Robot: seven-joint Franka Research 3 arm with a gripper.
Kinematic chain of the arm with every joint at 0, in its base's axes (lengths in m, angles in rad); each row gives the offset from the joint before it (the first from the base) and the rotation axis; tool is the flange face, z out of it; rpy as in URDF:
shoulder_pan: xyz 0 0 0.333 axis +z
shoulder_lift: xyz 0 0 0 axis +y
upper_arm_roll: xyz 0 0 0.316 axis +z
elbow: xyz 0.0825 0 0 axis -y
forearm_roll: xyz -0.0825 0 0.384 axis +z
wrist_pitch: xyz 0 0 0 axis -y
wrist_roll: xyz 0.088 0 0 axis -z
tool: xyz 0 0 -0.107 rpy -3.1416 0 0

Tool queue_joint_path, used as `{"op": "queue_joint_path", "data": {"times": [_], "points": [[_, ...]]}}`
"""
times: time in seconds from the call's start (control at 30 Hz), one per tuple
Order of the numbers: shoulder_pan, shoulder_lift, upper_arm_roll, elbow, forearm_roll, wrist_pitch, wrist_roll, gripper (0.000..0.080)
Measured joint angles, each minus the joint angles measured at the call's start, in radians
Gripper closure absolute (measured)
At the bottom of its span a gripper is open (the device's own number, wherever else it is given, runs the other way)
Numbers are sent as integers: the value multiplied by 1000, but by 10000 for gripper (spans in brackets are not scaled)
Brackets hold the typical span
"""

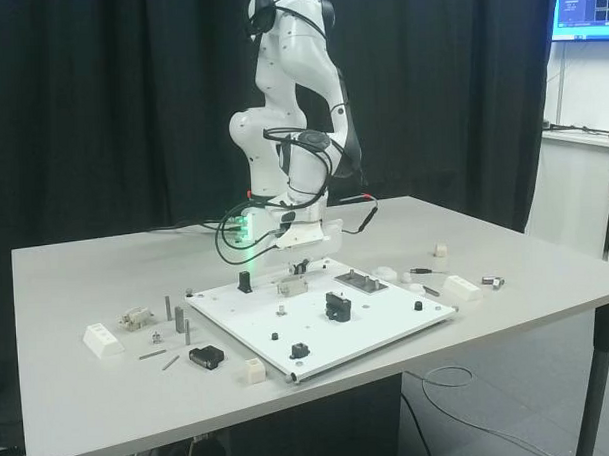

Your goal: Remove round peg 3.

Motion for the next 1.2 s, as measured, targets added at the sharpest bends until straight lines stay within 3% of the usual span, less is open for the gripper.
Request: {"op": "queue_joint_path", "data": {"times": [0.33,0.5,0.9,1.2], "points": [[-2,-2,0,13,-13,-29,11,690],[-2,-20,0,21,-47,-65,44,690],[1,-128,3,36,-182,-199,164,690],[1,-199,16,37,-242,-246,211,690]]}}
